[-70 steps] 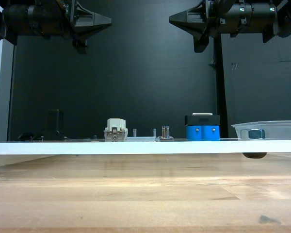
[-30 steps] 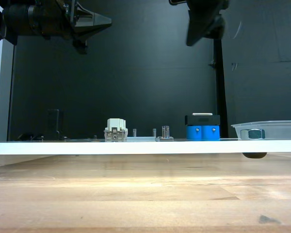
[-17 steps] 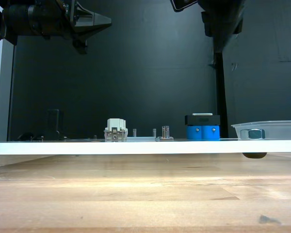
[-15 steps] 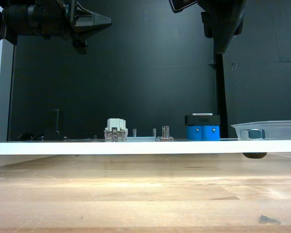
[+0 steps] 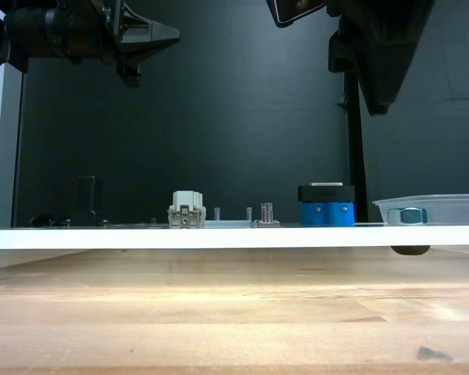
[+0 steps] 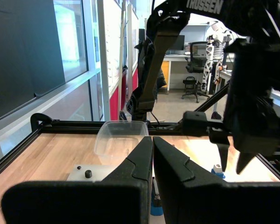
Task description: Unfasten the M12 fastener and place in the container
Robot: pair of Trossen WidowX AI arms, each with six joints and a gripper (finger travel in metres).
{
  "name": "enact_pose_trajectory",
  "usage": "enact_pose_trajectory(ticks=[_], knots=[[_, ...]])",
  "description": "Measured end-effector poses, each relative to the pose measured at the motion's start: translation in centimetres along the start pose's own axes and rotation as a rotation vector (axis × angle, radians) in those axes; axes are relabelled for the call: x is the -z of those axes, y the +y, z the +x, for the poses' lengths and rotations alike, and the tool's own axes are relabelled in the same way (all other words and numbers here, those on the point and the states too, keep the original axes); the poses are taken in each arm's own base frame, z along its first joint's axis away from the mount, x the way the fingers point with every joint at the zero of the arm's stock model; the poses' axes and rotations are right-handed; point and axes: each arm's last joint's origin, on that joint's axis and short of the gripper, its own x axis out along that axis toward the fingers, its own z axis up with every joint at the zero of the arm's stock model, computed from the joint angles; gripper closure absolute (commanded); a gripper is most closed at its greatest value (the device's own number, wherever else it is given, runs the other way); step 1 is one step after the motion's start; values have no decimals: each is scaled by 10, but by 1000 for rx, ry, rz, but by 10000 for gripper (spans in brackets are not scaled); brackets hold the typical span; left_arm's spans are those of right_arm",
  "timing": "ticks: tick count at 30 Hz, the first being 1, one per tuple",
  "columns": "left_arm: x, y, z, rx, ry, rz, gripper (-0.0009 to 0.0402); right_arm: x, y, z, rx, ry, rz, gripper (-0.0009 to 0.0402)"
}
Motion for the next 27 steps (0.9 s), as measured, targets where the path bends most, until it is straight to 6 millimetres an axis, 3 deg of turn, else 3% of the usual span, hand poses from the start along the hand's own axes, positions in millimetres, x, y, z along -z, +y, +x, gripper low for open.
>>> enact_pose_trajectory(ticks=[11, 27], knots=[[0, 0, 0, 0, 0, 0, 393, -3, 10, 23, 17, 22, -13, 149], [0, 0, 0, 0, 0, 0, 393, 1, 14, 47, 37, 8, -25, 141]])
